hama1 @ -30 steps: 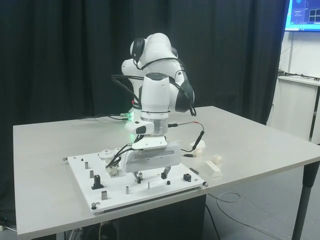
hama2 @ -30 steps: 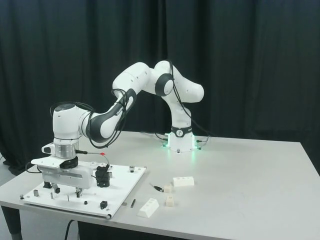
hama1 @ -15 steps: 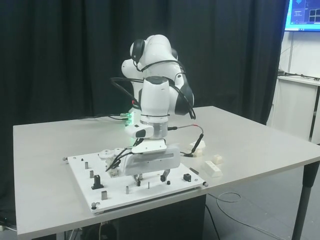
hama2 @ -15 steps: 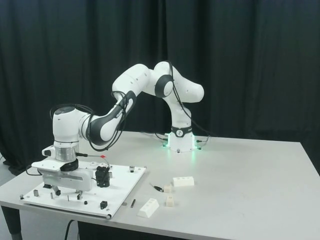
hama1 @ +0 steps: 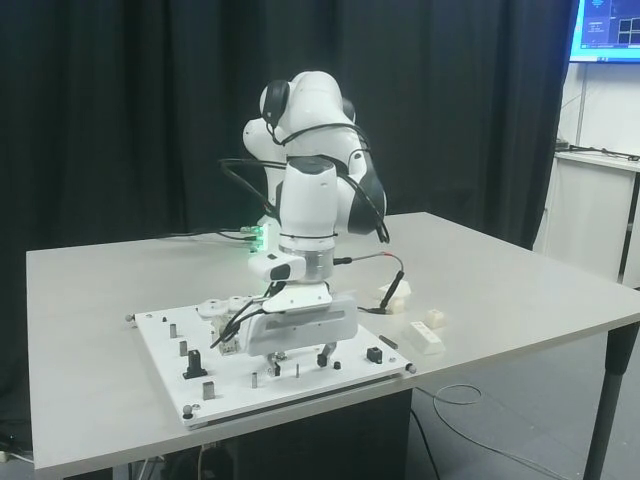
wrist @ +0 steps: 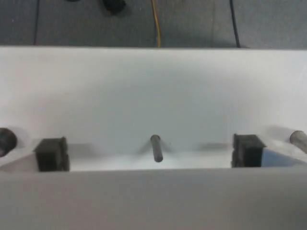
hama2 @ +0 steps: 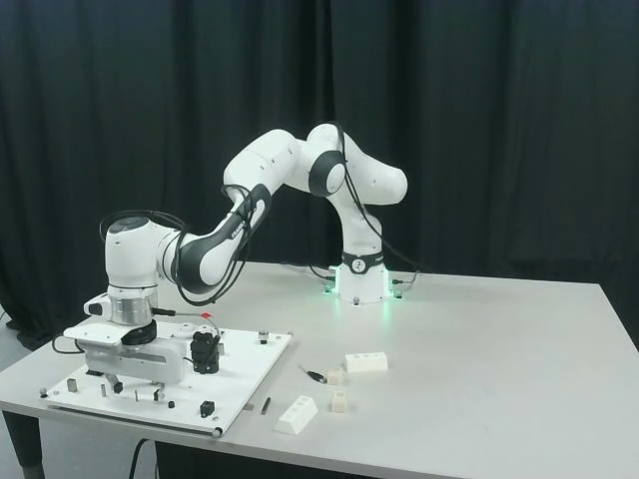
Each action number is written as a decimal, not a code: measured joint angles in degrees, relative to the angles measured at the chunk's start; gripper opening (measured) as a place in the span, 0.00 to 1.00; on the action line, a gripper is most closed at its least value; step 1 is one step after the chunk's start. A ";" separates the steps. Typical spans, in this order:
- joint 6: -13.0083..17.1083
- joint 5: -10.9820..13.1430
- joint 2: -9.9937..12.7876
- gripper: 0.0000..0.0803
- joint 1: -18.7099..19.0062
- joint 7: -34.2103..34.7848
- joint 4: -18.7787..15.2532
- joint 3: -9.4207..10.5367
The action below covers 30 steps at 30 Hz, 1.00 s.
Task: Remove round peg 1.
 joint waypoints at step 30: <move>-0.50 0.00 0.28 0.04 0.21 -1.44 0.18 -0.60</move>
